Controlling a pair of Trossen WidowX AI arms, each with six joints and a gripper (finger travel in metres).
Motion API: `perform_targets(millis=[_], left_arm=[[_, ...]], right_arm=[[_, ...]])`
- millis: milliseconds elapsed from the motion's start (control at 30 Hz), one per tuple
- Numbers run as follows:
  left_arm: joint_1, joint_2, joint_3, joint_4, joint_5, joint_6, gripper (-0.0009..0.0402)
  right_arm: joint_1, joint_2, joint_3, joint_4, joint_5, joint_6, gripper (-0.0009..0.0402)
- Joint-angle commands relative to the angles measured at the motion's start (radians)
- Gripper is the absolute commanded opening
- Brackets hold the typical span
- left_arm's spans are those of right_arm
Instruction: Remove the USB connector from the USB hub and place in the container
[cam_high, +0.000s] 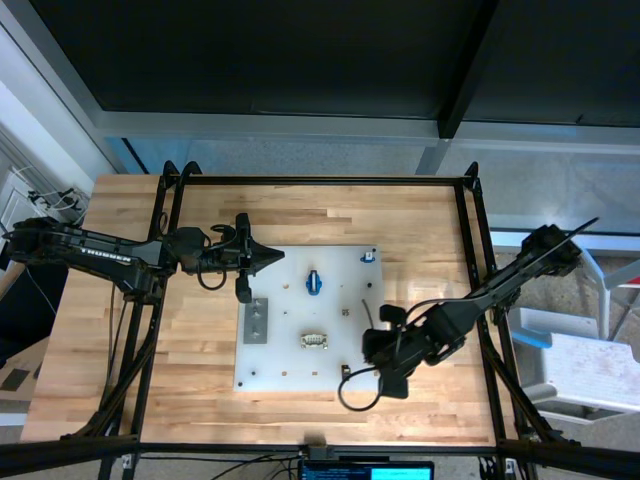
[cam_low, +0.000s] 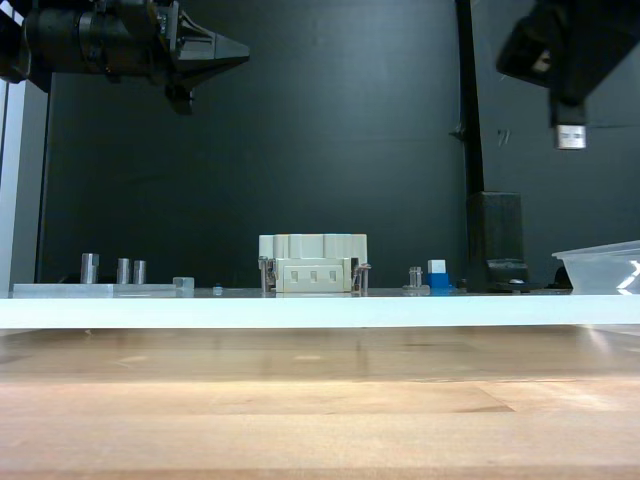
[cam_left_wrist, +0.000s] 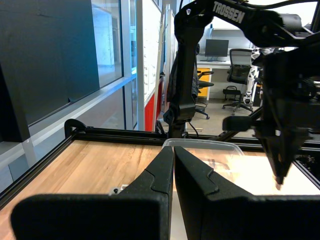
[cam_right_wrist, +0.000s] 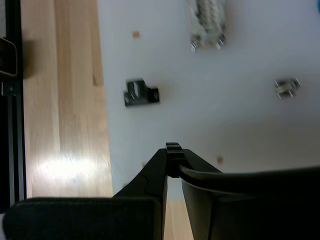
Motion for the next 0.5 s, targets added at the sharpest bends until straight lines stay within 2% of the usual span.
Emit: perform_targets(millis=[33, 333, 433, 500], left_arm=[[0.0, 0.0, 0.0, 0.0, 0.0, 0.0, 0.0001], [0.0, 0.0, 0.0, 0.0, 0.0, 0.0, 0.0001], [0.0, 0.0, 0.0, 0.0, 0.0, 0.0, 0.0001], [0.0, 0.0, 0.0, 0.0, 0.0, 0.0, 0.0001]], right_arm=[[0.005, -0.061, -0.063, -0.003, 0.001, 0.035, 0.0], [0.018, -0.222, -0.222, -0.013, -0.002, 0.12, 0.0], [0.021, -0.271, -0.269, -0.02, -0.026, 0.132, 0.0], [0.024, -0.303, -0.297, -0.029, -0.026, 0.157, 0.0]])
